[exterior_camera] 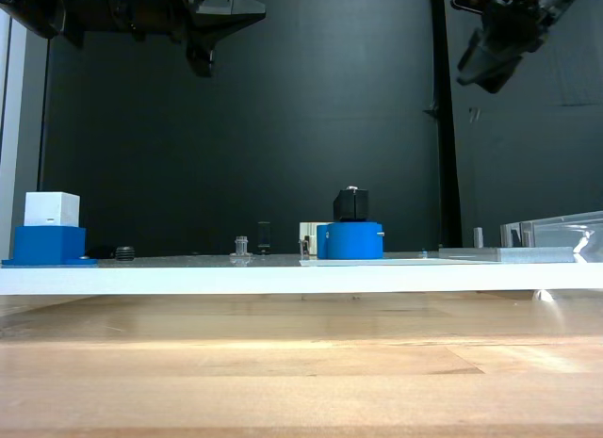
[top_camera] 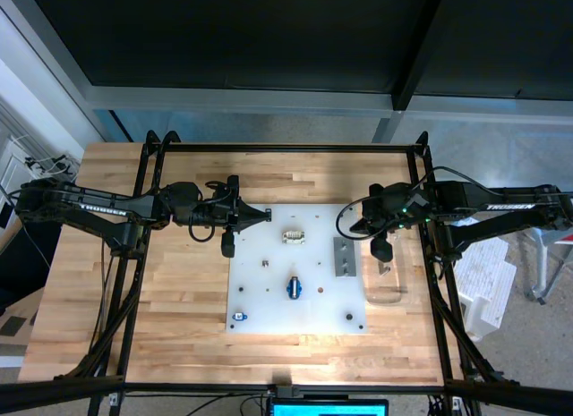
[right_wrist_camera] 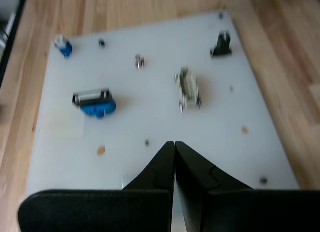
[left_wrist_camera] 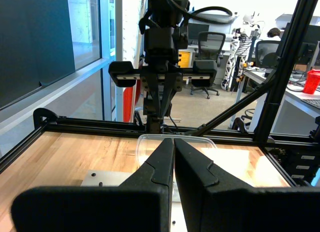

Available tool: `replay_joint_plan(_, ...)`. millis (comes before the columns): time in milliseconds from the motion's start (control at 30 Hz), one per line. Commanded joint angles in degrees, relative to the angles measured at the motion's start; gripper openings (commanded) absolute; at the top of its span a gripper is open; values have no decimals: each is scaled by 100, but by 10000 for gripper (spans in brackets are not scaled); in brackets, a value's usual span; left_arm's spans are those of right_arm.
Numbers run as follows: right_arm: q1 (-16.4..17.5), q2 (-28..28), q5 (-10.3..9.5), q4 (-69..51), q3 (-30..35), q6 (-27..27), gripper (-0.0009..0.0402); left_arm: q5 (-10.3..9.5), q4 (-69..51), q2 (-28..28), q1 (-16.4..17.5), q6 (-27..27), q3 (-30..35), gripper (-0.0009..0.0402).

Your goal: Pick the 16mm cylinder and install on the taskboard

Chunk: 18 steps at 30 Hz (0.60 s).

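Observation:
The white taskboard (top_camera: 269, 295) lies mid-table and carries a grey metal block (top_camera: 345, 257), a blue round connector (top_camera: 294, 287) and a beige connector (top_camera: 292, 236). A small slim grey rod, which I take for the 16mm cylinder (top_camera: 383, 272), rests in the clear tray just right of the board. My right gripper (top_camera: 352, 227) hangs shut and empty high above the block's far end, left of the tray. In its wrist view the touching fingers (right_wrist_camera: 165, 164) point down at the taskboard (right_wrist_camera: 150, 122). My left gripper (top_camera: 266, 216) hovers shut and empty over the board's far-left edge.
The clear plastic tray (top_camera: 390, 296) sits at the board's right edge. A black frame (top_camera: 286, 148) runs around the work area. On the board stand a white-topped blue block (exterior_camera: 47, 233) at near left and a few small pegs (top_camera: 265, 263).

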Motion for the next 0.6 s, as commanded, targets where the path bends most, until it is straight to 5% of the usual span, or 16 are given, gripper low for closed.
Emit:
replay_joint_plan(33,107,0,76,-472,107,118,0,2,2,0,2,2,0,0)
replay_joint_plan(600,1049,0,389,-2374,164,846,0,2,2,0,0,2,0,0)
